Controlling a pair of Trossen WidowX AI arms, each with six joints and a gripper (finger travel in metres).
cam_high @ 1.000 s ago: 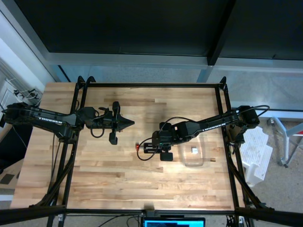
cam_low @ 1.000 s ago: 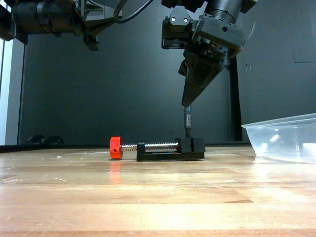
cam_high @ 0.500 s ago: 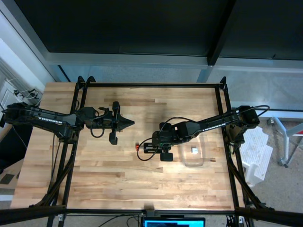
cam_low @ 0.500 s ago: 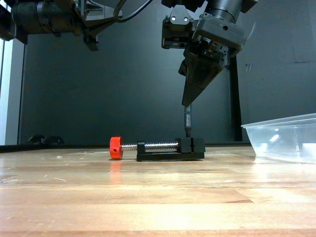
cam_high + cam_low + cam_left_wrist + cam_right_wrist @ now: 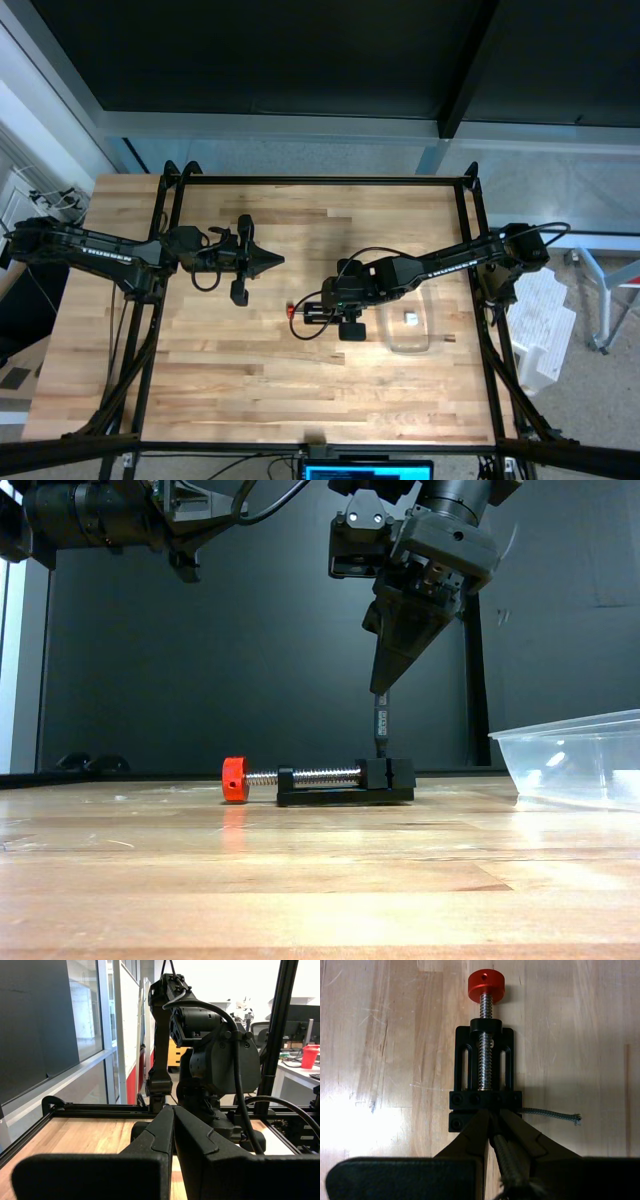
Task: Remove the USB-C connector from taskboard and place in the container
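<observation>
Wooden worktop (image 5: pixel 200 380): right gripper (image 5: pixel 378 688) clamped on USB-C connector (image 5: pixel 380 728), held upright atop taskboard (image 5: pixel 340 780). Left gripper (image 5: pixel 278 260) closed, empty, raised well apart from taskboard. Container (image 5: pixel 575 765) set near taskboard.

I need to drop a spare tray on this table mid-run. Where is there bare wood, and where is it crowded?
Free: the near strip of the table, from the taskboard to the near edge. Crowded: the middle, where the right hand, shut on the USB-C connector, stands over the taskboard beside the container; the shut left hand hangs farther left.
</observation>
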